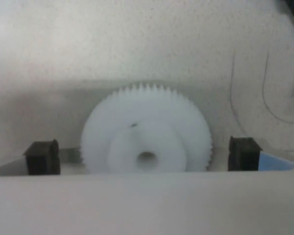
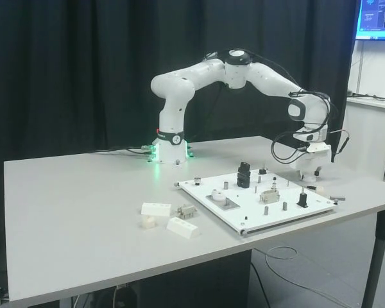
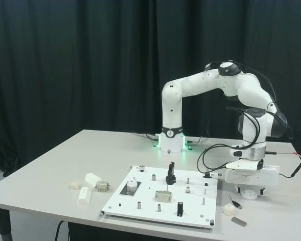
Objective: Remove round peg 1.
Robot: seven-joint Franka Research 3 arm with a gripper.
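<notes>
We see several small upright pegs (image 3: 153, 176) standing on the white board (image 3: 140, 211), and we cannot tell which is round peg 1. None of them is at the gripper (image 3: 251, 190). In the second room view the gripper hangs low over the grey table (image 3: 50, 175), off the board's edge at 3 o'clock and well apart from the pegs. Its black fingertips (image 1: 42, 156) stand wide apart. A white gear (image 1: 147, 132) lies flat between them, with a gap on either side. Three white blocks (image 3: 88, 188) lie at the board's 9 o'clock.
</notes>
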